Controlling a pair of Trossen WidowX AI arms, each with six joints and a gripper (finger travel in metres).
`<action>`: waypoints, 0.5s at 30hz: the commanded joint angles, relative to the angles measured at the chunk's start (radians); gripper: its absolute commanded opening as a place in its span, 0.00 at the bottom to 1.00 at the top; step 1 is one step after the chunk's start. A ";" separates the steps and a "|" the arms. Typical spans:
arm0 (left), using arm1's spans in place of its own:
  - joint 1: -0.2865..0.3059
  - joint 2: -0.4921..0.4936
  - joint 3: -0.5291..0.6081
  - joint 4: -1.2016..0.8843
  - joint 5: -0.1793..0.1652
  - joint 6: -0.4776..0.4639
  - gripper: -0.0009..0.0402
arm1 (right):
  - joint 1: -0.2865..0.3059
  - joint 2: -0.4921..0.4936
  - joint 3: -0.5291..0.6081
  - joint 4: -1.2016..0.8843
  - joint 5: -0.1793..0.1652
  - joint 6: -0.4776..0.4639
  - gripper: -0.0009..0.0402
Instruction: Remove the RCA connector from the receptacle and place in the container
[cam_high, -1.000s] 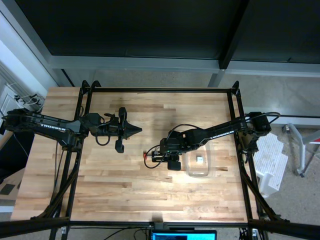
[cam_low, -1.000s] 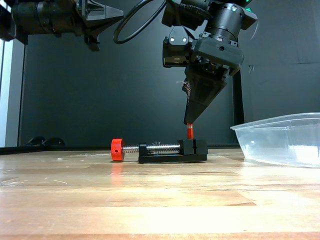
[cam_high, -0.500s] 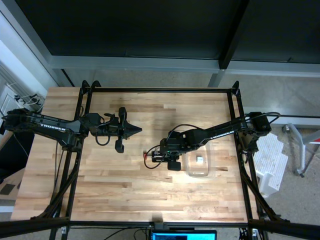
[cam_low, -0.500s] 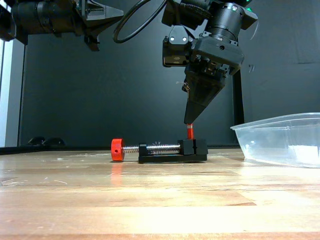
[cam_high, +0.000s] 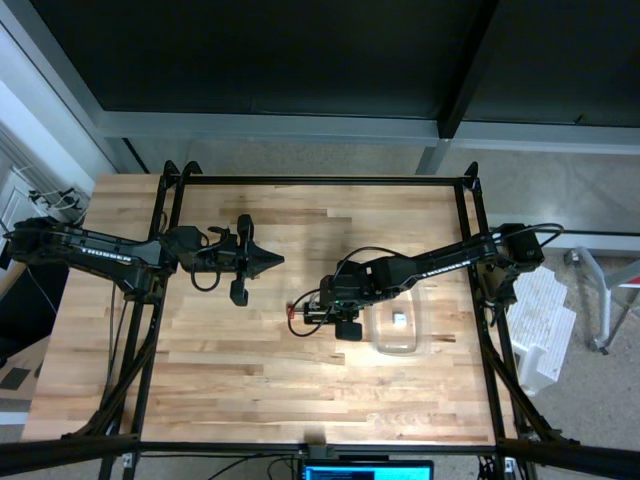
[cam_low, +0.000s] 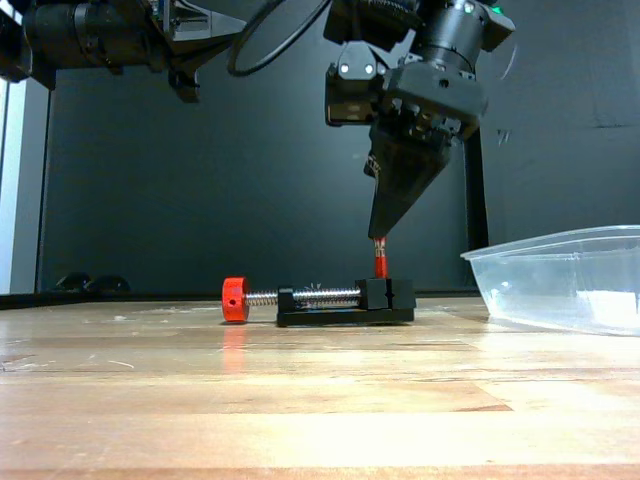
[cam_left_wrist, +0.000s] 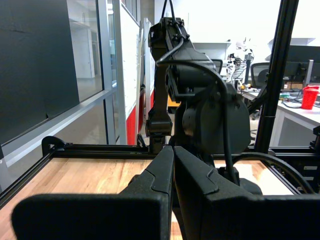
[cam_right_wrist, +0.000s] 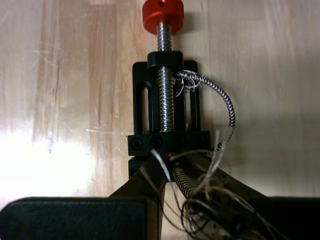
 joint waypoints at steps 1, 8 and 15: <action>0.000 0.000 0.000 0.000 0.000 0.000 0.02 | 0.000 0.000 0.032 -0.019 0.000 -0.002 0.02; 0.000 0.000 0.000 0.000 0.000 0.000 0.02 | 0.000 -0.025 0.089 -0.102 0.003 -0.002 0.02; 0.000 0.000 0.000 0.000 0.000 0.000 0.02 | 0.003 -0.063 0.106 -0.119 0.003 0.000 0.02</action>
